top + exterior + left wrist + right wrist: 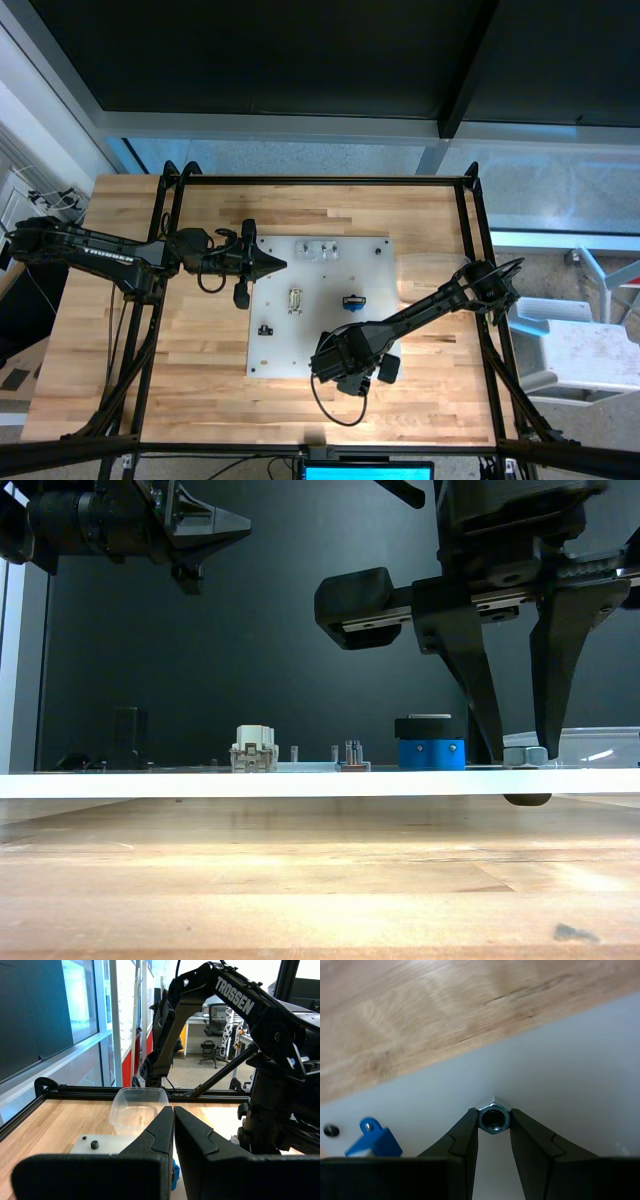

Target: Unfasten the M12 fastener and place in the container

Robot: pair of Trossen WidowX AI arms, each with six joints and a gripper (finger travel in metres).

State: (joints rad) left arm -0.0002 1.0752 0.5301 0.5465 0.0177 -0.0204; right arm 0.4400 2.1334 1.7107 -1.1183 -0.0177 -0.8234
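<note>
pale wooden tabletop [130,340] under a flat white task board [300,350], with dark glass behind, is what i'm working over. by my reading the job is at its first step. the right gripper [494,1116] is down at the board's near right edge, its fingers pinching the small silver hexagonal m12 nut [494,1119] by two opposite flats. the nut sits low against the board, so i judge the unscrewing barely begun, if at all. what's left: turn it off the threads, lift it, carry it to the clear rounded rectangular plastic tub [140,1107] and let go. the tub appears to hold nothing. the left gripper [270,264] hangs over the board's far left edge, fingers pressed together on nothing. the right wrist view gives me the grip itself, the nut centred between the tips with a dark bore, but no sense of height. the low view shows the nut at board level with none of the stud's ribs visible, the tub behind it and a blue block with a black cap [430,745] alongside. neither tells me whether the nut is threaded on its stud or loose. the high view hides it under the right arm.
</note>
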